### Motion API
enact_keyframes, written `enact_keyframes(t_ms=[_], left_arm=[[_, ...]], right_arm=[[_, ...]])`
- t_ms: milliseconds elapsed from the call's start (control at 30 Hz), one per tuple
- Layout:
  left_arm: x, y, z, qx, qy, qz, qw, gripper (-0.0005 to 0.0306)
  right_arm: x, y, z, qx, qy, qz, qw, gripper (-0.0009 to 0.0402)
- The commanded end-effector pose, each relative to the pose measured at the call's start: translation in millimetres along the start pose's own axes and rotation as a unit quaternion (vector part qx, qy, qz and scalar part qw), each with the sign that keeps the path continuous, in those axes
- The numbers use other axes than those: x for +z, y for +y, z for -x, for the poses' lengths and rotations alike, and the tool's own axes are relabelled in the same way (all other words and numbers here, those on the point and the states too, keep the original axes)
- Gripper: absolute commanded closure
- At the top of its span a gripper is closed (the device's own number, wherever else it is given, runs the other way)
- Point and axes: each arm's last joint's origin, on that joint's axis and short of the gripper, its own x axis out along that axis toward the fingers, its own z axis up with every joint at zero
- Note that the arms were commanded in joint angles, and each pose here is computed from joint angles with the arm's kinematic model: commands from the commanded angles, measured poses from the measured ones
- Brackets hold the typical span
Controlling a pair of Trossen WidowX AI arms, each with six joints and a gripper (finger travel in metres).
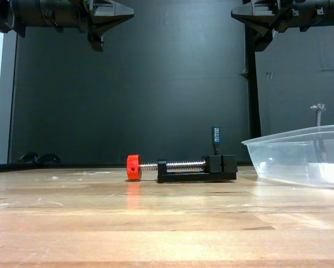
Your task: Pick the usb-c connector and install on the hub
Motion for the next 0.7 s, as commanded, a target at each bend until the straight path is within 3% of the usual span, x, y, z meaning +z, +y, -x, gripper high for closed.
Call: enact_keyframes(t_ms=[33,267,500,700], left_arm=[[0.1,0.0,-0.1,0.000,0.000,0.000,1.000,0.0300],[0.0,0.0,-0.1,0.000,0.000,0.000,1.000,0.0300],[0.1,0.1,-0.1,0.000,0.000,0.000,1.000,0.0300],[0.1,0.1,-0.1,0.000,0.000,0.000,1.000,0.0300]], right_arm=[[0.0,0.0,-0.2,0.000,0.000,0.000,1.000,0.0393],[-2.8,0.0,-0.2,-0.001,0.016,-0.020,1.000,0.0393],[-6.2,1.0,3.5,-0.007,0.137,-0.023,0.990,0.0393],[-7.1,3.0,11.0,-0.011,0.231,-0.037,0.972,0.0393]])
